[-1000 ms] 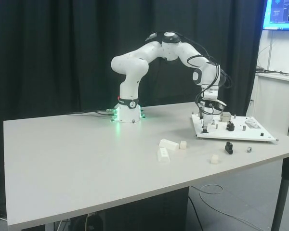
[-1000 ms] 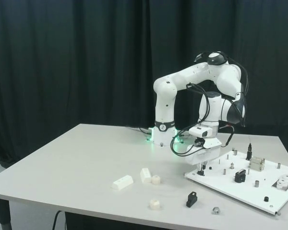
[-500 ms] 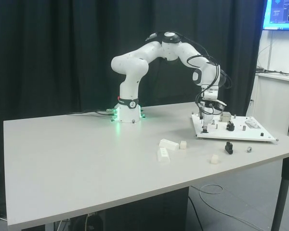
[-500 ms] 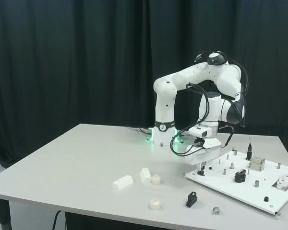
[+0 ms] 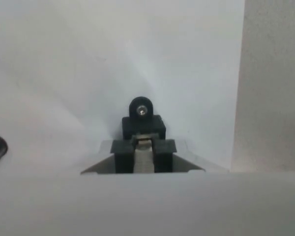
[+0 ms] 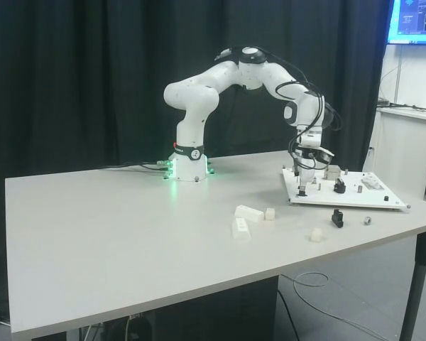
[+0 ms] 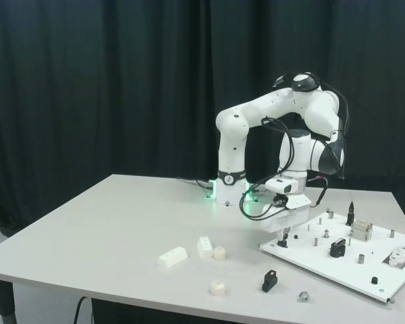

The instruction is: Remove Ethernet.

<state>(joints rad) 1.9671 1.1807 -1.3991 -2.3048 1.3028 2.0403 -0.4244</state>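
Observation:
My gripper [image 6: 300, 186] [image 7: 283, 237] reaches down onto the near corner of the white board [image 6: 355, 199] [image 7: 344, 271]. In the wrist view its two black fingers [image 5: 122, 155] are shut on a small pale plug, the Ethernet plug [image 5: 144, 153], standing upright between them. Just beyond the plug sits a black holder with a screw head [image 5: 142, 114], fixed to the white board [image 5: 88, 73]. The plug's lower end is hidden by the fingers.
Several pegs and black parts stand on the board, such as a black block [image 7: 336, 248]. On the grey table lie white blocks [image 6: 248, 212] [image 7: 172, 257], a round white piece [image 7: 218, 287], a black clip [image 6: 336, 218] [image 7: 269, 280] and a small metal part [image 7: 302, 295].

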